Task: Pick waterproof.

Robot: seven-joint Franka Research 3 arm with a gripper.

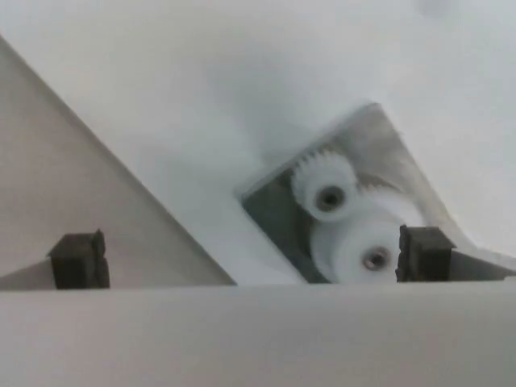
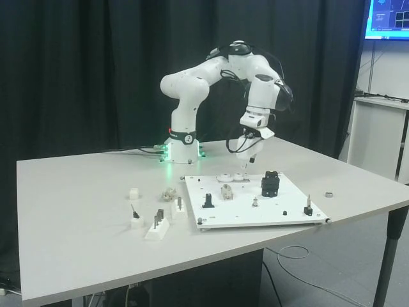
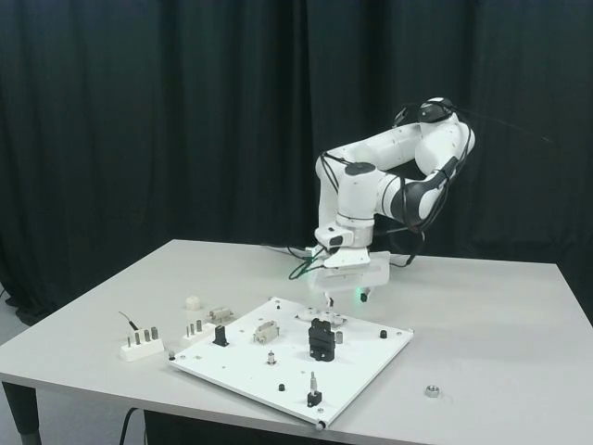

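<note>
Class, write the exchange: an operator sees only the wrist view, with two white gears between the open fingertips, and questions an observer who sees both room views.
Operator: Where is the gripper?
Observer: The gripper hangs over the white board, at its edge nearest the arm's base, above the gears.
Operator: What else is on the board?
Observer: A black block stands near the gears.
Operator: Anything off it?
Observer: Small white stands on the grey table.

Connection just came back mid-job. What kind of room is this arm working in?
Most likely a robotics lab or test cell. The white arm is bolted on a grey table, black curtains close off the background, and a white board with small mounted parts lies under the gripper.
</note>
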